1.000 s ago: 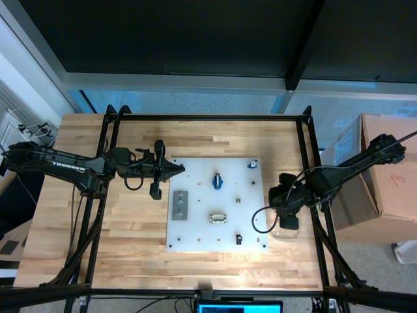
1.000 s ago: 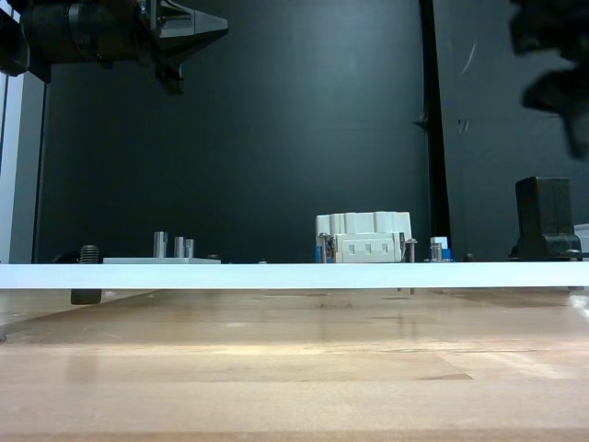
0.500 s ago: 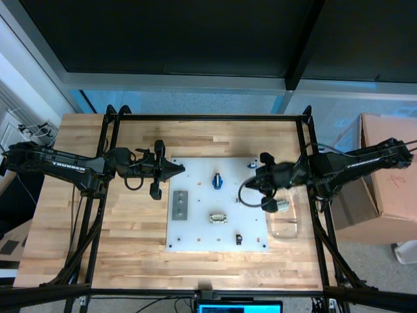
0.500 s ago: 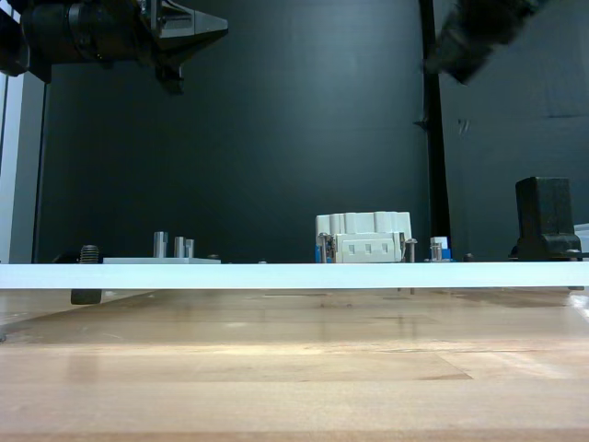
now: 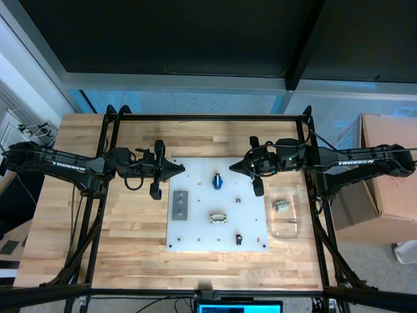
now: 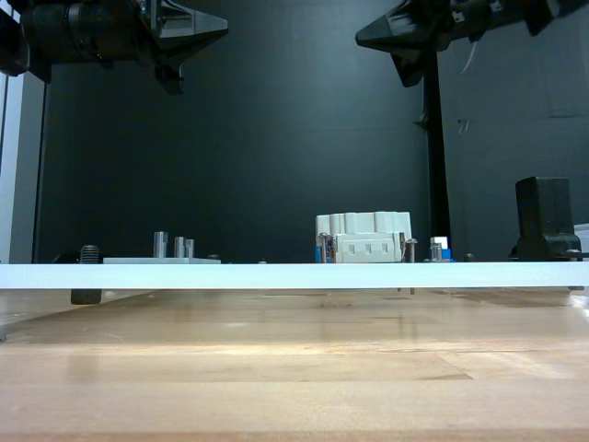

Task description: Remove the HAN10E connector from the taskboard and place in the container

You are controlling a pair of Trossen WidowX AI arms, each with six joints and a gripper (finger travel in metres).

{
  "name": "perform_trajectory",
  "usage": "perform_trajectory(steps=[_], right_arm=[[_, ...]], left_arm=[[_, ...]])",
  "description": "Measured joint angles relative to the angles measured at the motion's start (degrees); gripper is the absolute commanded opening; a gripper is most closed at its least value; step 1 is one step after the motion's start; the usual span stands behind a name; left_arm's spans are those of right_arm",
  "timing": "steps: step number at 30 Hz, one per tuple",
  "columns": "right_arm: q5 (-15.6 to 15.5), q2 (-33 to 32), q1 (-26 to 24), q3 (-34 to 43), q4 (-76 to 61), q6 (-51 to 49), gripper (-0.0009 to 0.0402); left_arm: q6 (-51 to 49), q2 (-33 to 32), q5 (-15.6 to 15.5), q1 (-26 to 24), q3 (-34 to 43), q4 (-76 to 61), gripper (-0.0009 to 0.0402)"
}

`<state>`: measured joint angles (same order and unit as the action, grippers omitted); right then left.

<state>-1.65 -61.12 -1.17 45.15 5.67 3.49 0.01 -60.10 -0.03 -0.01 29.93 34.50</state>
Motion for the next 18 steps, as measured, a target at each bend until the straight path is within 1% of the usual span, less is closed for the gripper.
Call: perform_trajectory(steps=[5,9,18], right_arm=[[-0.1,0.0,-0.1,-5.0,13.5,0.2,0.0],[0.1,0.0,-0.2,-8.1,20.4,0.7,0.0],[0.5,-0.1,-0.3,-9.8,22.1,2.0,0.0]], left_arm=[[0.0,0.0,0.0,0.0,0.0,0.0,0.0],[0.0,0.0,0.0,0.0,0.0,0.0,0.0],[0.0,0.0,0.0,0.0,0.0,0.0,0.0]])
